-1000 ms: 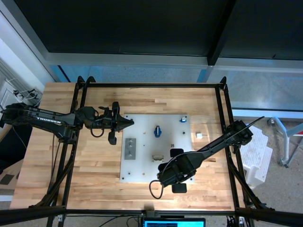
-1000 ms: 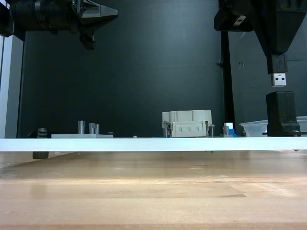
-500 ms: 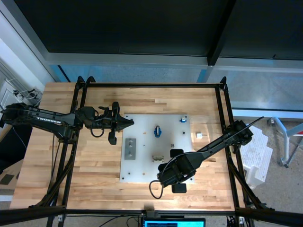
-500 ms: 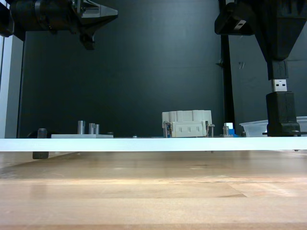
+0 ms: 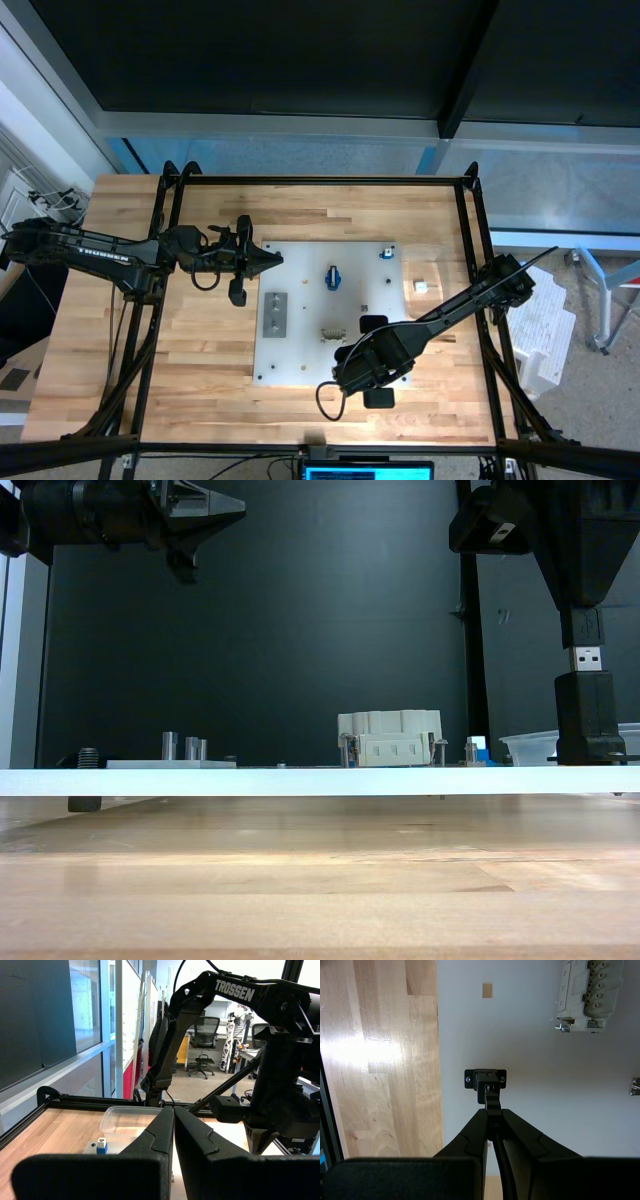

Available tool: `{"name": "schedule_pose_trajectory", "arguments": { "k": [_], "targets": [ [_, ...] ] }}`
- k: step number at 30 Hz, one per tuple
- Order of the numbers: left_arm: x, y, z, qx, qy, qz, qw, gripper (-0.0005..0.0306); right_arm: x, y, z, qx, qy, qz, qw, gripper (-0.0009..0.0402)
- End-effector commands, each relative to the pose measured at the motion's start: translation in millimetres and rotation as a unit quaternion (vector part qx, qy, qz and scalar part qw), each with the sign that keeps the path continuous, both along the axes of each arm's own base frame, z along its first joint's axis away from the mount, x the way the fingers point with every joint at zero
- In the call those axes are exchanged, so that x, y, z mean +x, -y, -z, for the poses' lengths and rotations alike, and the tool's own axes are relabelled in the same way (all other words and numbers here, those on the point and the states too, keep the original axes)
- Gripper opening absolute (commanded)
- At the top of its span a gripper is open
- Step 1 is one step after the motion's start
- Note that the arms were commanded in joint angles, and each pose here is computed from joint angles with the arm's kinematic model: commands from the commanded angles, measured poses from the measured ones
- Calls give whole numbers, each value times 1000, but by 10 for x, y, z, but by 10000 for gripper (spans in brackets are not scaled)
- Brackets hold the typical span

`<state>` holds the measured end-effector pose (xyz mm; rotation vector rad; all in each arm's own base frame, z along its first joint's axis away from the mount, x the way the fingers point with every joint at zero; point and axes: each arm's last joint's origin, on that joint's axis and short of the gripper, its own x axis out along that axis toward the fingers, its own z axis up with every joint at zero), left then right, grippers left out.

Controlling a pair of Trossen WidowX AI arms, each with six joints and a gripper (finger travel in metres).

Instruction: Pick the USB connector and install on taskboard

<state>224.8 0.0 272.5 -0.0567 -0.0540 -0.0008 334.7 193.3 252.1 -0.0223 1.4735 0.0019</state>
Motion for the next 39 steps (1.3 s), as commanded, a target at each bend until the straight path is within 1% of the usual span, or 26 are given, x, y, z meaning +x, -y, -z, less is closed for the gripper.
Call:
{"name": "schedule_pose_trajectory", "arguments": {
  "k": [1, 39],
  "targets": [
    [0, -1, -1, 0, 0, 0, 1000, 0, 0, 0, 4, 0, 0, -1, 1000, 0],
    [1, 0, 1, 0, 0, 0, 1000, 0, 22, -11, 3, 4, 12, -5, 1000, 0]
  ]
}}
